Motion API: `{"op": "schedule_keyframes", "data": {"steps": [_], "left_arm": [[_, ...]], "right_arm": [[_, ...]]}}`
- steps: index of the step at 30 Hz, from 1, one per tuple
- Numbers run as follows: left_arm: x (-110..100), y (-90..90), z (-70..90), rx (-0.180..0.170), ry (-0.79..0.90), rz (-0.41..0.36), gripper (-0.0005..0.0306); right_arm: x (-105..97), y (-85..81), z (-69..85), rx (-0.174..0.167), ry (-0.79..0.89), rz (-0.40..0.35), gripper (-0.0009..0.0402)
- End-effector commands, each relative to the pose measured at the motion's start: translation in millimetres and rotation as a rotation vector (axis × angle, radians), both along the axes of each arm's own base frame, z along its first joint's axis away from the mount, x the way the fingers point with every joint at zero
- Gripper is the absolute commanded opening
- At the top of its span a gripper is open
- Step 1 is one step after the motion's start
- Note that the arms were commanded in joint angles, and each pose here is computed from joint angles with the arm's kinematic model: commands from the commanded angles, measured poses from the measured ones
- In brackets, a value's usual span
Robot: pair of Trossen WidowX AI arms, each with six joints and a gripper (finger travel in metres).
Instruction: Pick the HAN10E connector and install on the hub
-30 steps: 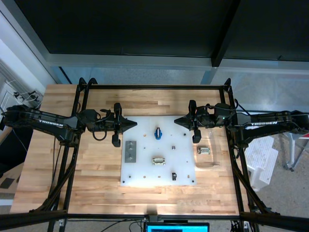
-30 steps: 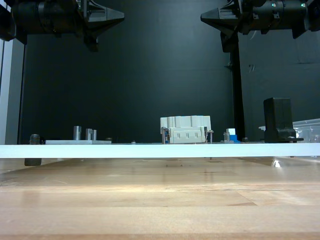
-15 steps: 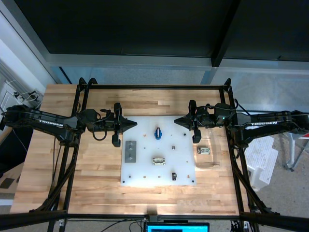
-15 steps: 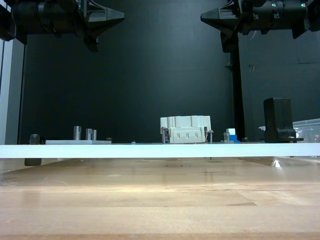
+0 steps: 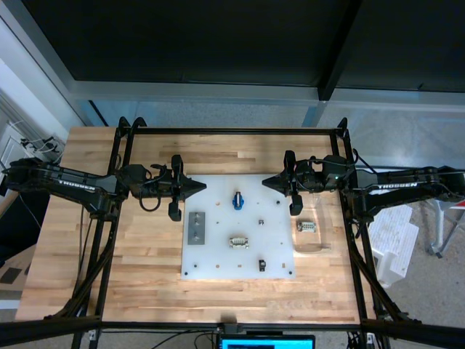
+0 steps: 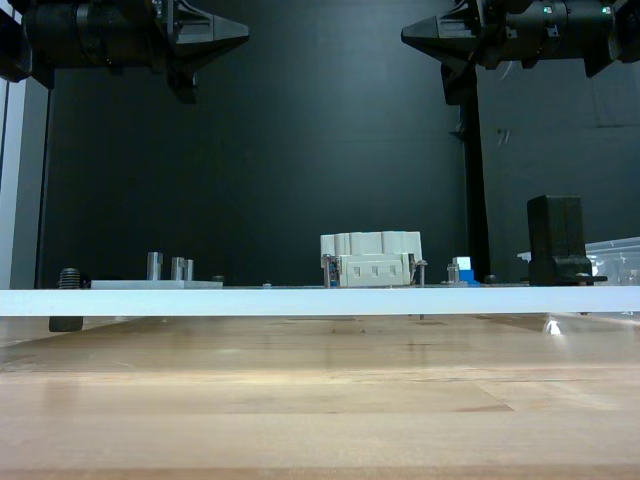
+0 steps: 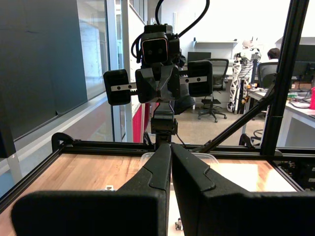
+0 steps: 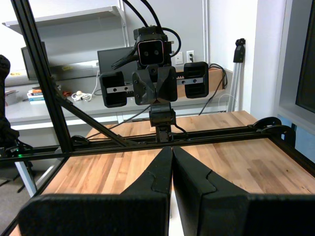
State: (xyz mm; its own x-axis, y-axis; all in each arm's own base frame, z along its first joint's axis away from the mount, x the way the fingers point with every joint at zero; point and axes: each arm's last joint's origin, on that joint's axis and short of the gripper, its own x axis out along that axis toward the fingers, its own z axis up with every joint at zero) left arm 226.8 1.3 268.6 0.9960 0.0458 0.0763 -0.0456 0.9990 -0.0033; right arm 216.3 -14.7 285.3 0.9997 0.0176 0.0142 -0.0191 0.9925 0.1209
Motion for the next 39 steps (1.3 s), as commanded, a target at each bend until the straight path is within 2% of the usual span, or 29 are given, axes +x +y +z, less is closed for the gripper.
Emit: {"op": "schedule_keyframes", "data": {"steps": [1, 11, 15, 17, 23, 25, 26, 31, 34, 39], "left_arm": [[0, 0.0, 0.0, 0.0, 0.0, 0.0, 0.0], [0, 0.0, 0.0, 0.0, 0.0, 0.0, 0.0], [0, 0.0, 0.0, 0.0, 0.0, 0.0, 0.0], [0, 0.1, 0.0, 0.0, 0.0, 0.0, 0.0], [0, 0.1, 0.0, 0.0, 0.0, 0.0, 0.0], [0, 0.0, 0.0, 0.0, 0.0, 0.0, 0.0], [0, 0.0, -0.1, 0.0, 0.0, 0.0, 0.0], [0, 0.0, 0.0, 0.0, 0.0, 0.0, 0.0], [0, 0.0, 0.0, 0.0, 0.0, 0.0, 0.0], [0, 0.1, 0.0, 0.0, 0.0, 0.0, 0.0]], "right_arm": [[0, 0.1, 0.1, 0.0, 0.0, 0.0, 0.0], [0, -0.1, 0.3, -0.002, -0.002, -0.003, 0.0], [0, -3.2, 0.2, -0.003, -0.002, -0.114, 0.0], [0, -3.9, 0.2, -0.002, -0.002, -0.133, 0.0], [0, -2.6, 0.5, 0.002, -0.004, -0.098, 0.0], [0, -2.7, 1.4, 0.021, 0.007, -0.1, 0.0], [1, -2.5, 1.8, 0.031, 0.022, -0.1, 0.0], [1, -1.7, 4.3, 0.04, 0.186, -0.098, 0.0], [-1, 0.5, 4.6, 0.062, 0.305, -0.089, 0.0], [-7, 6.9, 2.9, 0.059, 0.482, -0.086, 0.0]]}}
